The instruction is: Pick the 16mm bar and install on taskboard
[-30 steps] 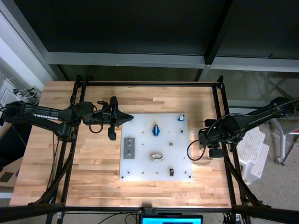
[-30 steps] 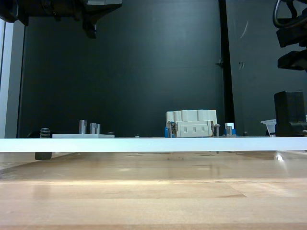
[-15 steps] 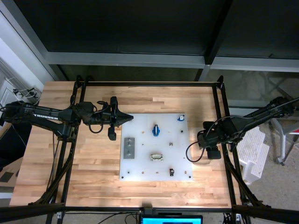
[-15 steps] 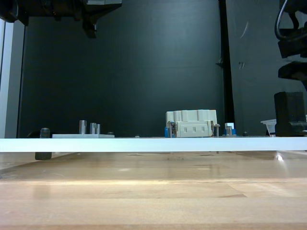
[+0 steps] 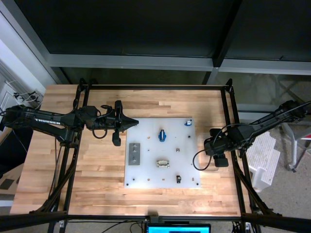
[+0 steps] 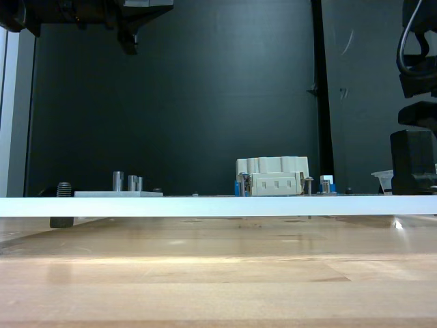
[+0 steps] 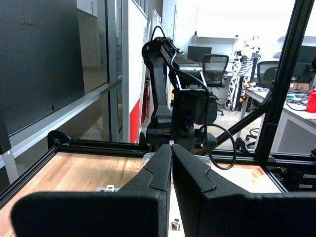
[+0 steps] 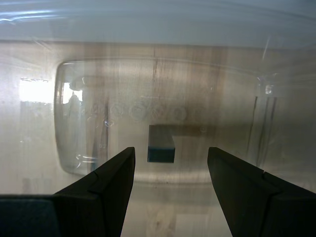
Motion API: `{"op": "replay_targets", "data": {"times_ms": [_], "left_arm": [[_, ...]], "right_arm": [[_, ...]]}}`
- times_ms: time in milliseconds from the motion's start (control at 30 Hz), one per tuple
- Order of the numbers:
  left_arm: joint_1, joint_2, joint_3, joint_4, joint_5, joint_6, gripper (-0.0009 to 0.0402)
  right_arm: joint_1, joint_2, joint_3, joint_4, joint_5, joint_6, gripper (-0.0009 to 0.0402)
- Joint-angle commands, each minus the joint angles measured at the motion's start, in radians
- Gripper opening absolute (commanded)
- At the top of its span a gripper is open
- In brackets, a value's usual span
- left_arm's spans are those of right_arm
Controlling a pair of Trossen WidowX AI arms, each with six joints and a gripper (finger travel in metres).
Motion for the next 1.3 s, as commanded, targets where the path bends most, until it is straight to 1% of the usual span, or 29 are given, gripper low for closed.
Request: {"op": "replay_targets", "data": {"times_ms": [33,500,967,1100,1300], "left_arm": [[0.000,0.000,0.000,0.000,0.000,0.000,0.0000],[0.000,0.000,0.000,0.000,0.000,0.000,0.0000],[0.000,0.000,0.000,0.000,0.000,0.000,0.0000],[0.000,0.000,0.000,0.000,0.000,0.000,0.0000],[0.000,0.000,0.000,0.000,0.000,0.000,0.0000]], "right_arm": [[0.002,0.007,-0.020,0.036,0.000,0.000,0.0204],[0.005,0.008,-0.068,0.084,-0.010,0.002,0.0204],[0.005,0.008,-0.071,0.090,-0.010,0.008,0.0202],[0.005,0.008,-0.071,0.091,-0.010,0.009,0.0186],[0.005,0.008,-0.071,0.092,-0.010,0.014,0.0145]]}}
